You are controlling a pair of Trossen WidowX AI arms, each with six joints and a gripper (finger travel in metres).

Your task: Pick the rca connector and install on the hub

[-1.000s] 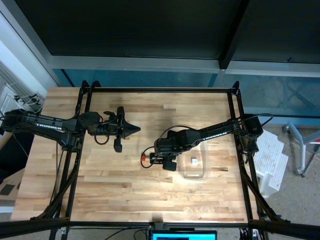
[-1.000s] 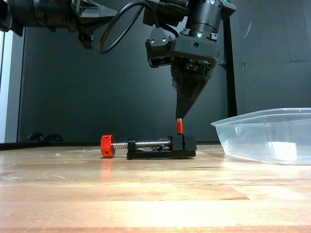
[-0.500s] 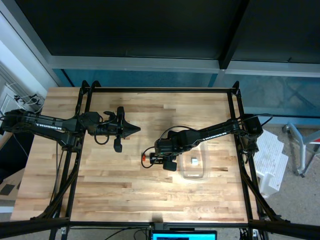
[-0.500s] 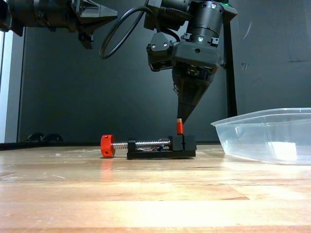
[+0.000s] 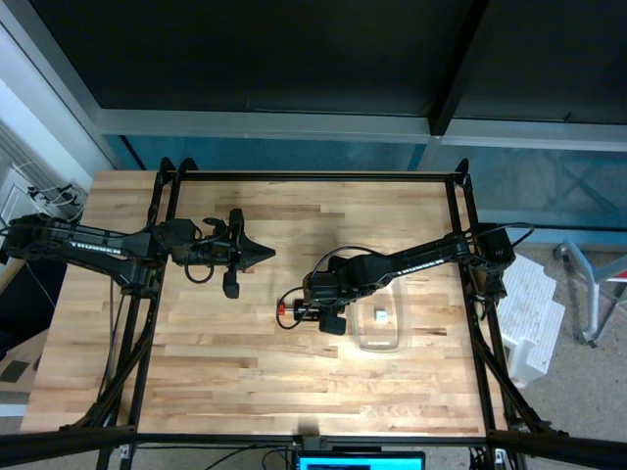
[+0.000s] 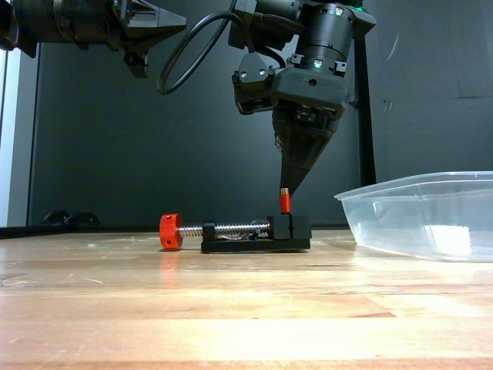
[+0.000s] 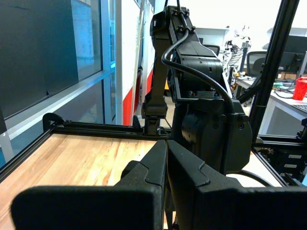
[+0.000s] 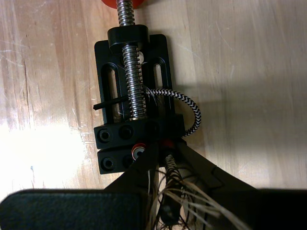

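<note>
Insertion is the step in hand, by my reading. The right tool [image 6: 286, 187], black and tapered, points straight down and is pinched narrow on the small red-tipped rca connector [image 6: 284, 202]. The connector's lower end meets the top of the hub [image 6: 293, 231], a black rectangular block with a red knob [image 6: 169, 231] and a sprung screw, lying on the pale wooden counter [image 5: 245, 362]. The next move, I judge, calls for a short straight press down, then a release that does not drag the plug sideways.

Low view gives the height: plug upright, touching the block. Only the right wrist view shows alignment, with a red-ringed socket [image 8: 139, 150] just beside the pinched tip and a braided wire [image 8: 192, 108] looping off. Whether the tip sits in a socket I cannot tell.

High view places the clear plastic tray [image 5: 364, 338] at three o'clock of the hub. The left tool [image 5: 263, 255], closed up and holding nothing, is parked well apart at ten o'clock.
</note>
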